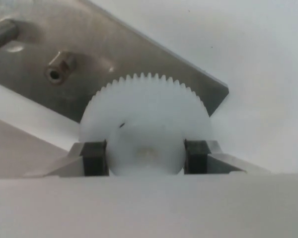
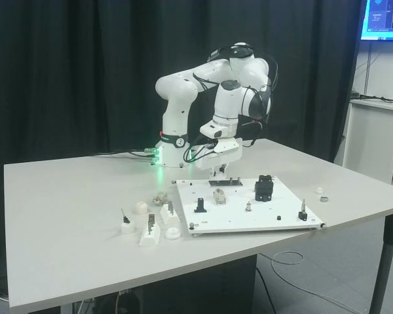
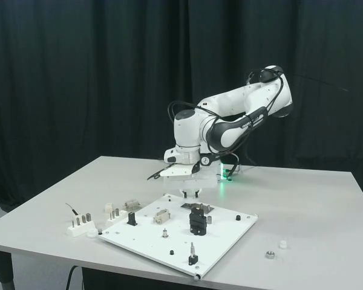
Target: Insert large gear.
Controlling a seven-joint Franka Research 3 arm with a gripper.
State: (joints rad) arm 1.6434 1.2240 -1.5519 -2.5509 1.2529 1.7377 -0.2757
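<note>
Pincer [image 1: 145, 157] is pinching the white gear [image 1: 145, 124] by its hub, one black pad on each side, w/ the toothed disc hanging flat below the fingers, so its axis looks vertical. It hovers just above the grey metal plate [image 1: 69, 54] at the back of the white board [image 2: 249, 219] on the surface [image 2: 72, 196]. The 2 pegs [image 1: 59, 67] stand upright a bit off to the side of the gear, not under it, so imo the next move is a sideways shift to line the bore up w/ a peg, then straight down.
</note>
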